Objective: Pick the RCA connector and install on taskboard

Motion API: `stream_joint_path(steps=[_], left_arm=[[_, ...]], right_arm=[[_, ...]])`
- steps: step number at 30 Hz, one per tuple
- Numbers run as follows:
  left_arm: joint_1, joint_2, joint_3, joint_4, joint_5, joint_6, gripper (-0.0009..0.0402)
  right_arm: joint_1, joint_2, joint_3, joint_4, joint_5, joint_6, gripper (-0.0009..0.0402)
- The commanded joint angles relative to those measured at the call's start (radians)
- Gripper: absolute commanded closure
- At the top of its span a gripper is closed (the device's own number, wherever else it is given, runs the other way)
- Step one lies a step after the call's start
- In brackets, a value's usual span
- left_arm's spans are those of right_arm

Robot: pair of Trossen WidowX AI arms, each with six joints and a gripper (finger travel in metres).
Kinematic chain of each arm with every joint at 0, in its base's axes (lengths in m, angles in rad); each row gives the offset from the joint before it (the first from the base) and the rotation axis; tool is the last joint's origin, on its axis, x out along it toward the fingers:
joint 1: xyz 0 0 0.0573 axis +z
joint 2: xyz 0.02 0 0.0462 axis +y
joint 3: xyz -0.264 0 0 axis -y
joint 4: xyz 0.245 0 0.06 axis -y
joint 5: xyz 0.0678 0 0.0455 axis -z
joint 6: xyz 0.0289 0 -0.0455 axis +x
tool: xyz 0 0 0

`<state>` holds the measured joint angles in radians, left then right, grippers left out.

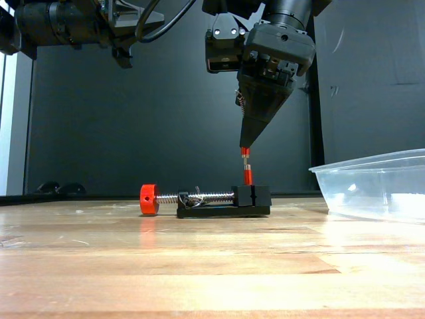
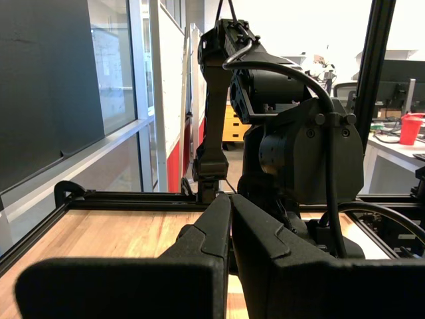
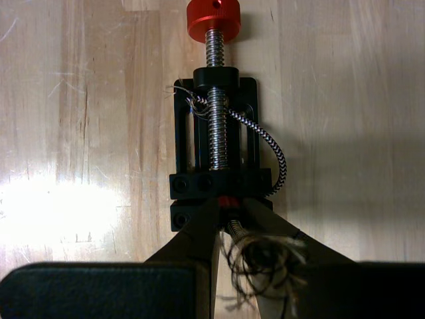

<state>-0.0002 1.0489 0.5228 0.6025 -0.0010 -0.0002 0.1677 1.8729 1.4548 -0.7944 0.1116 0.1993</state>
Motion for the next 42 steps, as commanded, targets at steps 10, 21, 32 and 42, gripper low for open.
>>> stream_joint_path(steps=[10,21,32,42], left_arm=[[0.0,0.0,0.0,0.0,0.0,0.0,0.0393],[0.0,0.0,0.0,0.0,0.0,0.0,0.0393],[0.0,0.0,0.0,0.0,0.0,0.0,0.0393],[0.0,0.0,0.0,0.0,0.0,0.0,0.0393]], right_arm=[[0.0,0.001,0.001,-0.016,-0.008,0.001,0.0393],[0.0,0.003,0.0,-0.003,-0.008,0.001,0.0393],[0.0,0.048,-0.003,0.015,-0.008,0.001,0.0393],[-0.001,0.051,-0.014,0.021,-0.008,0.0,0.0393]])
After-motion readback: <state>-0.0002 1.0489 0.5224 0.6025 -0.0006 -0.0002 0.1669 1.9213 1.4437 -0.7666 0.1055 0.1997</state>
